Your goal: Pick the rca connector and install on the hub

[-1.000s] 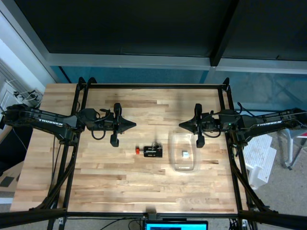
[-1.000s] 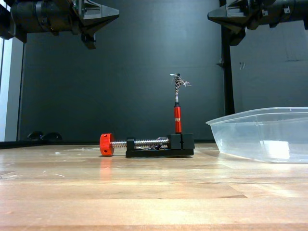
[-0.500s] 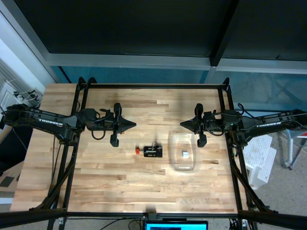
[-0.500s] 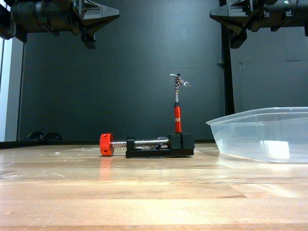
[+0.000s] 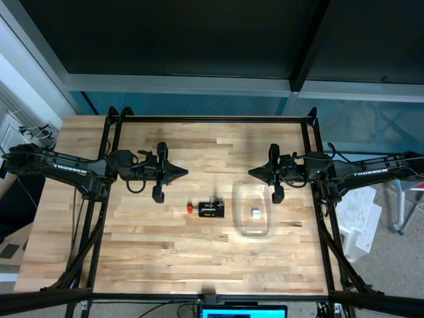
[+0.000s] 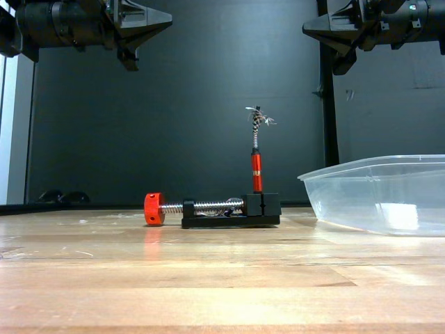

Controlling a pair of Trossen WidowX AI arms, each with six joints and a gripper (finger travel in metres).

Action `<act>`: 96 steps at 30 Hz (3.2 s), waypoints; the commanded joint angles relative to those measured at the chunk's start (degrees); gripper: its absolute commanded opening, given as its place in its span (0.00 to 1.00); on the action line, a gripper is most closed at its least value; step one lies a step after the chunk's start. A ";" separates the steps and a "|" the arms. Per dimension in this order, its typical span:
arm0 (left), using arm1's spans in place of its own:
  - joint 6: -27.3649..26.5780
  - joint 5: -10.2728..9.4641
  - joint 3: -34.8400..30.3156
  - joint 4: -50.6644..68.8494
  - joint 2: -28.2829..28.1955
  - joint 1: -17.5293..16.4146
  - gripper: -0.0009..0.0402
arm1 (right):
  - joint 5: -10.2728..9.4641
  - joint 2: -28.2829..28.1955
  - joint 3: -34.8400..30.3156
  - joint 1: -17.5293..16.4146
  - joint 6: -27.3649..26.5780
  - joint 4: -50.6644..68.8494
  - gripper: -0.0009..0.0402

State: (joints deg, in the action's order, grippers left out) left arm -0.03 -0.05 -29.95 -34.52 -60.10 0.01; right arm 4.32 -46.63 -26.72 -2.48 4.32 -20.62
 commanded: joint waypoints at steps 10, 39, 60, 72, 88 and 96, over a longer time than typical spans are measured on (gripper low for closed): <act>0.02 0.00 0.00 0.00 -0.02 0.00 0.02 | 0.15 -0.02 -0.11 -0.02 -0.24 -1.11 0.02; 0.02 0.00 0.00 -0.02 -0.02 0.00 0.02 | 0.13 -0.02 -0.09 -0.02 -0.24 0.74 0.02; 0.02 0.00 0.00 0.00 -0.02 -0.02 0.02 | 0.13 -0.02 -0.09 -0.02 -0.24 0.74 0.02; 0.00 0.00 0.00 -0.02 0.00 0.00 0.02 | 0.13 -0.02 -0.09 -0.02 -0.24 0.74 0.02; 0.02 0.00 0.00 -0.02 0.00 0.00 0.02 | 0.13 -0.02 -0.09 -0.02 -0.24 0.74 0.02; 0.02 0.00 0.00 -0.02 -0.02 0.00 0.02 | 0.13 -0.02 -0.09 -0.02 -0.24 0.74 0.02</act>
State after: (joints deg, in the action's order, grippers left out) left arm -0.03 -0.08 -29.93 -34.54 -60.10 0.01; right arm 4.45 -46.63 -26.79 -2.50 4.08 -19.88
